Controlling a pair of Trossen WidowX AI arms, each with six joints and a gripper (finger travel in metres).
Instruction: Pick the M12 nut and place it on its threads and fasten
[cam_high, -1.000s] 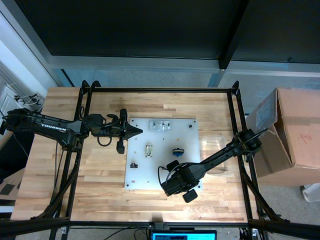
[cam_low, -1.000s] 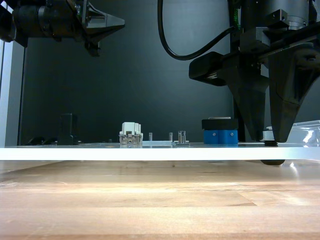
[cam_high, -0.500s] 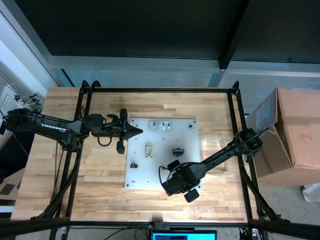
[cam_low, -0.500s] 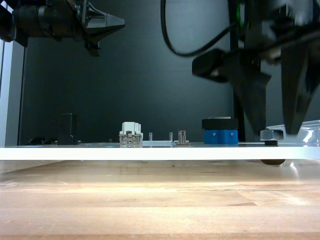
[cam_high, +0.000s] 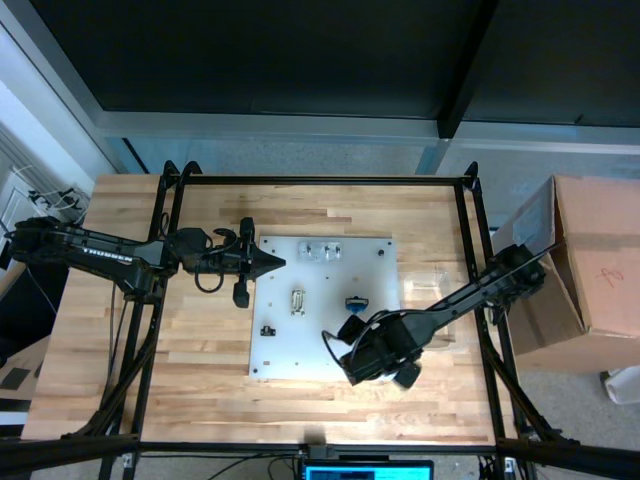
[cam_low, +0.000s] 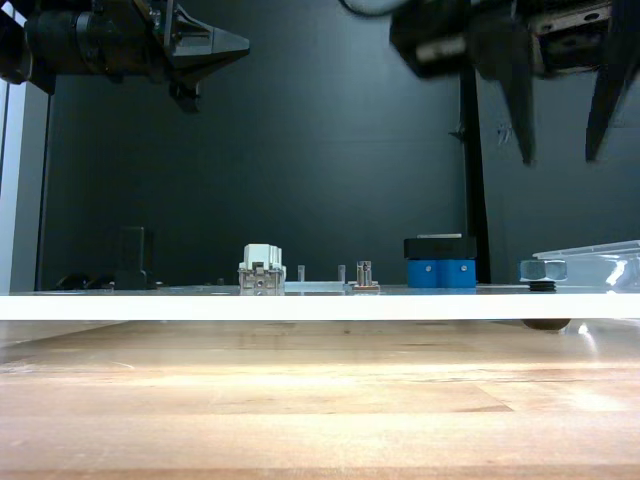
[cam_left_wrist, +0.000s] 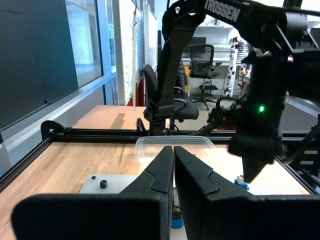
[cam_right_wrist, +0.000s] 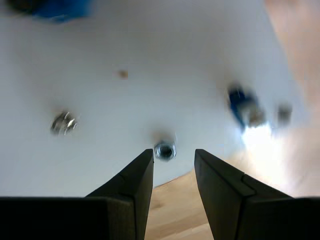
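The small silver nut sits on top of its black stud at the white board's near right edge, free of any grip. In the right wrist view the nut lies below, in line with the gap between the fingers. My right gripper hangs open well above it, fingers spread; in the high view this gripper covers that corner, so the nut is hidden there. My left gripper is shut and empty, held high over the board's far left edge.
A clear tray lies just right of the board, behind the stud. A blue block, a white connector and a silver post stand on the board. A cardboard box sits off the table's right side.
The right gripper's fingers came apart off the nut and the gripper rose straight up. The nut stayed on its stud. The left arm has not moved.
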